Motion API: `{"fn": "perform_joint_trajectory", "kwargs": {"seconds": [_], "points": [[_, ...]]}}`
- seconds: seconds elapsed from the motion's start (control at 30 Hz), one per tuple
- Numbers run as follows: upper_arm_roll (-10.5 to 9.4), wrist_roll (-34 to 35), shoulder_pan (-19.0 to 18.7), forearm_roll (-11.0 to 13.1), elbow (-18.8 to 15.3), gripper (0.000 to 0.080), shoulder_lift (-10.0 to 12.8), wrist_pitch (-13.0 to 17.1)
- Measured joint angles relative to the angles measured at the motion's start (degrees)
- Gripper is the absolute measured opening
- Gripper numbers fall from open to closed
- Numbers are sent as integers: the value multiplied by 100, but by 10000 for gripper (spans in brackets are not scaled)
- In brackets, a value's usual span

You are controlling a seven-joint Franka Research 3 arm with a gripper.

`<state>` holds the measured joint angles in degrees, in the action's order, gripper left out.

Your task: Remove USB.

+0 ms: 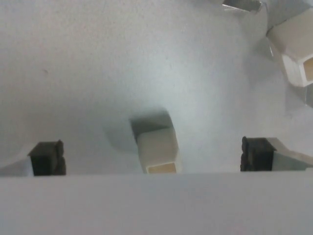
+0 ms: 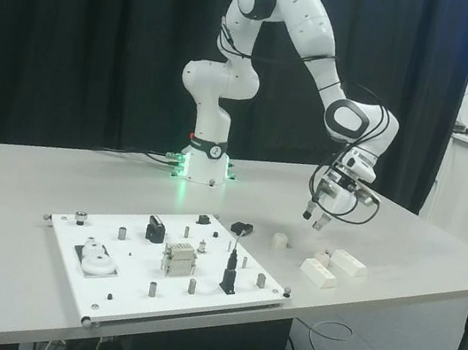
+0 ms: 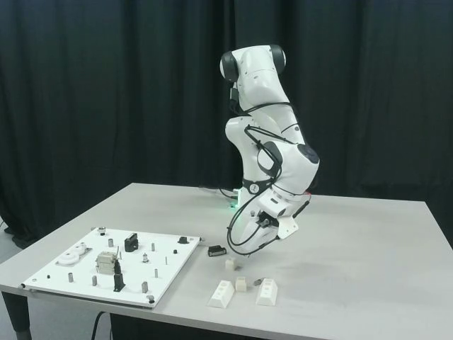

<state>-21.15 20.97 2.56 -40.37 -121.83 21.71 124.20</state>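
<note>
On the grey desk (image 2: pixel 50 198) we see a white board (image 2: pixel 167 264) carrying small fixtures, the USB stick (image 2: pixel 229 275) standing upright in its socket near the board's front edge. Beside the board lie a black connector (image 2: pixel 242 228), a small block (image 2: pixel 280 239) and white blocks (image 2: pixel 334 265). Our arm bends down over the small block (image 1: pixel 157 149), well apart from the USB, jaws (image 1: pixel 152 156) released and empty.

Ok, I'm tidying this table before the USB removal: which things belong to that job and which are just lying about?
Job: tool, open; white board; black plug beside it, possibly the USB.
Lying about: small white block under the tool; white blocks near the table edge.
</note>
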Motion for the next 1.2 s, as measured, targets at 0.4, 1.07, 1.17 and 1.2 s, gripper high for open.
{"fn": "perform_joint_trajectory", "kwargs": {"seconds": [0.4, 1.07, 1.17, 1.2], "points": [[-3, -92, 28, 9, 47, 800, 16, -42], [-7, -155, 99, 15, 49, 800, 28, -24], [-7, -155, 114, 16, 49, 800, 32, 3], [-8, -155, 121, 16, 49, 800, 34, 14]]}}
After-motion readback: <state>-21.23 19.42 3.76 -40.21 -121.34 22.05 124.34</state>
